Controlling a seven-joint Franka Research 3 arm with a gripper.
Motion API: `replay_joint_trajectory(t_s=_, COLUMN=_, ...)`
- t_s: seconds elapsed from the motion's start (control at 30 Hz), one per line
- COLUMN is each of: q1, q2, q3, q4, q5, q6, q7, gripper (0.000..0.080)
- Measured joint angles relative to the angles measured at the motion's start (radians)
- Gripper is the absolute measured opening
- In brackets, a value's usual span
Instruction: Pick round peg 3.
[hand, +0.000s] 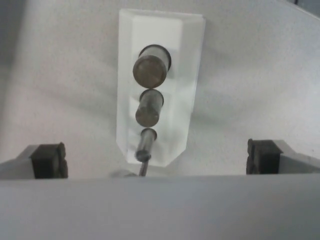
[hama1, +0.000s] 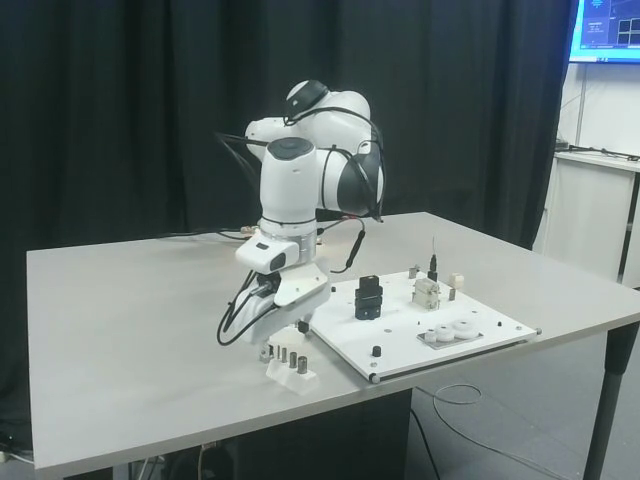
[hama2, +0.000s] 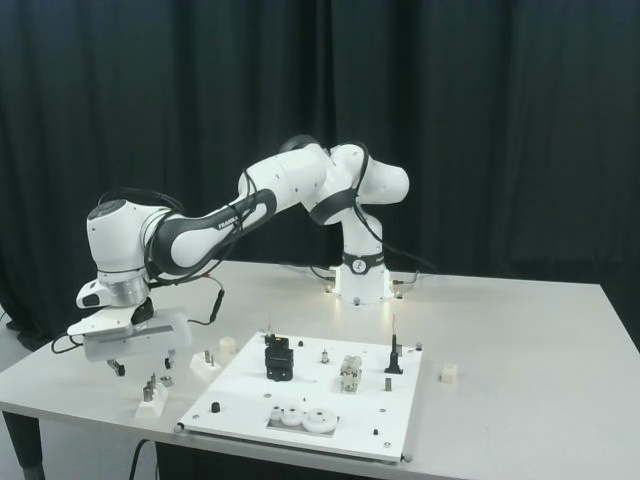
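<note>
A white peg holder (hand: 172, 75) carries three upright round pegs in a row: a thick peg (hand: 151, 67), a medium peg (hand: 149, 107) and a thin peg (hand: 146, 145). My gripper (hand: 155, 158) hangs open just above the holder, with the black pads (hand: 48, 161) wide apart on either side of the row. The midpoint between the pads falls near the thin peg, and nothing is held. In the first room view the gripper (hama1: 285, 338) hovers over the holder (hama1: 292, 376) near the table's front edge. The second room view shows the gripper (hama2: 145, 365) above the holder (hama2: 150, 408).
A white assembly board (hama1: 400, 350) lies beside the holder, carrying a black part (hama1: 369, 297), white gears (hama1: 450, 333) and small fixtures. Another small white holder (hama2: 206, 362) stands behind the gripper. A white cube (hama2: 448, 373) sits past the board. The table's front edge runs close to the peg holder.
</note>
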Motion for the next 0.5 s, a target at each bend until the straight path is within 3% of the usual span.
replay_joint_trajectory(t_s=0.5, q1=-0.005, q2=-0.01, q3=0.0, q4=0.014, q5=-0.021, q6=-0.019, q7=0.045, gripper=0.08)
